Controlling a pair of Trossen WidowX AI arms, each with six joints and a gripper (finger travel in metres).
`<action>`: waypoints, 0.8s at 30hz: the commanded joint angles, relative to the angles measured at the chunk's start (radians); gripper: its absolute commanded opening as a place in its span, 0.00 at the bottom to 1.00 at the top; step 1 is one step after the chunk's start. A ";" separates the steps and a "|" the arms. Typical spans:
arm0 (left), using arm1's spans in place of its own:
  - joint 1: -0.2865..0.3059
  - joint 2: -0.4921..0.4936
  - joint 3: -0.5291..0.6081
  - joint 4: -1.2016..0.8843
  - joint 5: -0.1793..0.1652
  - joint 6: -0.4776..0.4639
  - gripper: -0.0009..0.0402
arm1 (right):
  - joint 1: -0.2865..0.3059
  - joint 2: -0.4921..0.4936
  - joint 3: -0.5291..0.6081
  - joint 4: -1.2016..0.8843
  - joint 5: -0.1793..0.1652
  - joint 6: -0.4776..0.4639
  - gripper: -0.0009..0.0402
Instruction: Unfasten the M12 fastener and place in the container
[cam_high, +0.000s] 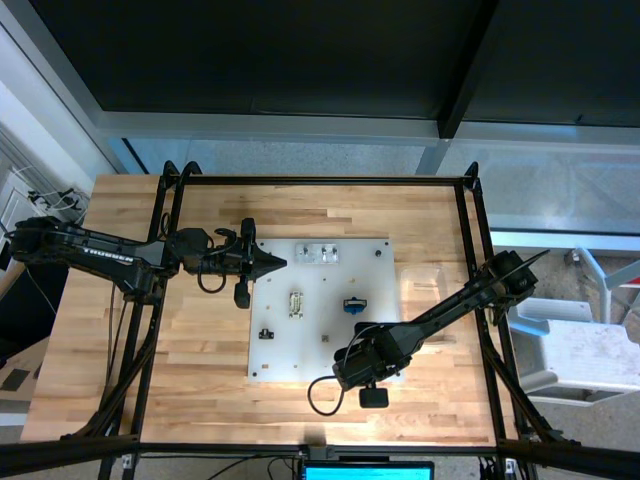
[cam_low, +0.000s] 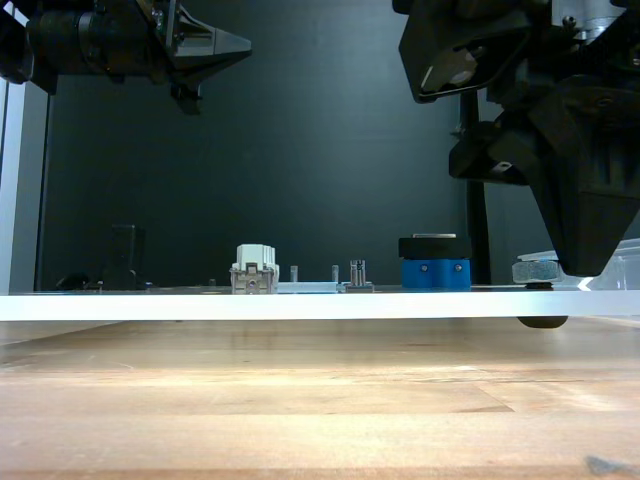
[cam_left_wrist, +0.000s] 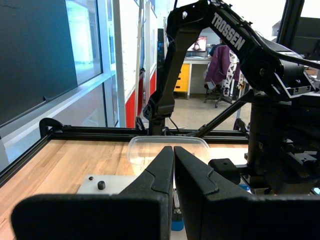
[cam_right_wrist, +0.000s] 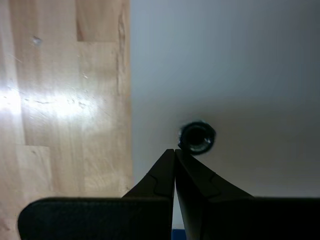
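Nut (cam_low: 538, 270) on its stud near white board's (cam_high: 290, 350) near right edge. Silver hex in low view, short black stub showing under it, just above board surface. From right wrist, a dark ring with bare white board all round, outside container (cam_high: 432, 285).

Right gripper (cam_right_wrist: 175, 151) pointed straight down at board, fingers (cam_right_wrist: 197, 187) pressed tight together with nothing between them. Tips just beside nut, on its right in low view. Touching or barely apart: cannot tell. Right arm stretched in from table's (cam_high: 200, 400) right edge, down over board's near right part, hiding nut in high view.

Left gripper (cam_left_wrist: 173, 150) held high over board's far left edge, pointing toward the right, well apart from nut. Fingers closed flat against each other, gripping nothing.

Container a clear tray on wooden table just off board's right edge, farther back than nut, right arm passing by its near side.

Blue-and-black part (cam_low: 435, 265) on board, left of nut in low view. Small white connector (cam_low: 253, 272) farther left, near mid-board.
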 joint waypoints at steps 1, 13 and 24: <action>0.000 0.000 0.000 0.000 0.000 0.000 0.02 | -0.001 0.000 0.000 0.000 0.012 0.002 0.02; 0.000 0.000 0.000 0.001 0.000 0.000 0.02 | -0.003 -0.028 0.001 -0.146 0.307 0.035 0.02; 0.000 0.000 0.000 0.000 0.000 0.000 0.02 | -0.003 -0.064 0.017 -0.162 0.114 0.049 0.02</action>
